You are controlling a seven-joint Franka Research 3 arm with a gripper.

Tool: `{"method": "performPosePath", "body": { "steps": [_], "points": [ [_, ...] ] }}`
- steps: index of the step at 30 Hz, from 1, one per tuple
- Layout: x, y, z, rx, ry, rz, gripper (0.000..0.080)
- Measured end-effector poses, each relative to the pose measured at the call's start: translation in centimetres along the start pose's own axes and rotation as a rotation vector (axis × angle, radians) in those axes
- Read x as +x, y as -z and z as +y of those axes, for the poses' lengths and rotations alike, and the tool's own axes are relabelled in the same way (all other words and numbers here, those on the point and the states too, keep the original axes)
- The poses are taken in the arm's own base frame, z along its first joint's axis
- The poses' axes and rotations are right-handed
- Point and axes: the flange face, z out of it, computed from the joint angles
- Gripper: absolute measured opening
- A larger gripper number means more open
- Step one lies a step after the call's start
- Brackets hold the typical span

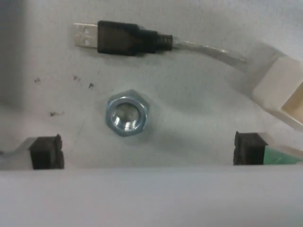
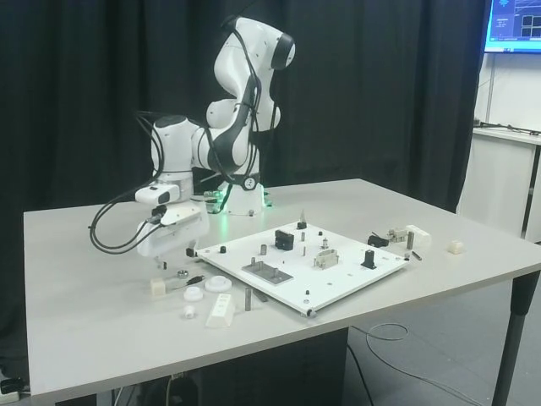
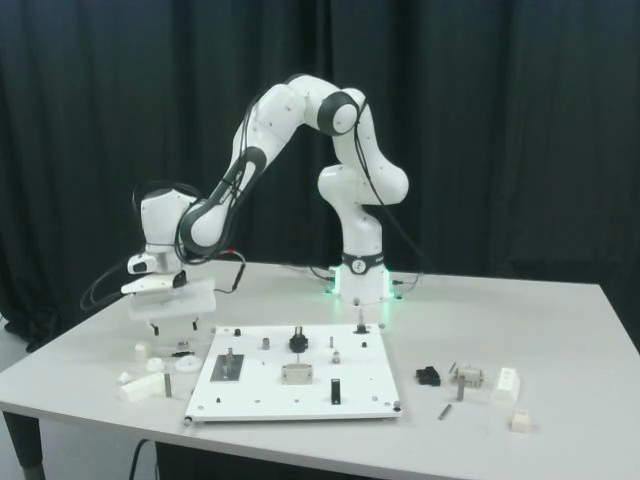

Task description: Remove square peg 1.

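- While the white arm [image 3: 270, 130] is reaching out over the bench's [image 2: 84, 279] side where loose parts are lying, the tool [image 1: 149, 151] is hanging low over that bare surface, beside the white board [image 2: 355, 275] rather than above it.
- In the wrist view the two black fingertips [image 1: 46, 152] are standing well apart, so the tool is spread wide and gripping nothing.
- A metal hex nut [image 1: 128, 113] is lying flat on the bench between the fingertips, touching neither of them.
- A black USB plug [image 1: 120, 38] with a grey cable [image 1: 213, 49] is lying just past the nut, well apart from it.
- A white block [image 1: 279, 90] is showing at the edge of the wrist view, near the end of the cable.
- In the first room view, small white parts [image 2: 203, 292] and a longer white block [image 2: 221, 311] are lying on the bench just beside the board's near corner.
- The board is carrying several small upright pieces, among them a grey plate [image 2: 269, 272] with a peg standing on it; which of these is square peg 1 I cannot tell.
- On the bench's other side, more loose parts [image 3: 470, 378] are lying near the board, apart from it.
- A green light [image 3: 332, 285] is glowing at the arm's base.
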Motion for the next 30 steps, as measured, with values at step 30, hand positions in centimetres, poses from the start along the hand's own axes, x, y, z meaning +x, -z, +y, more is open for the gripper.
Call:
{"method": "performPosePath", "body": {
  "steps": [30],
  "points": [
    [-0.4, 5.6, -0.5, 0.076, 0.009, -0.008, 0.08]
  ]
}}
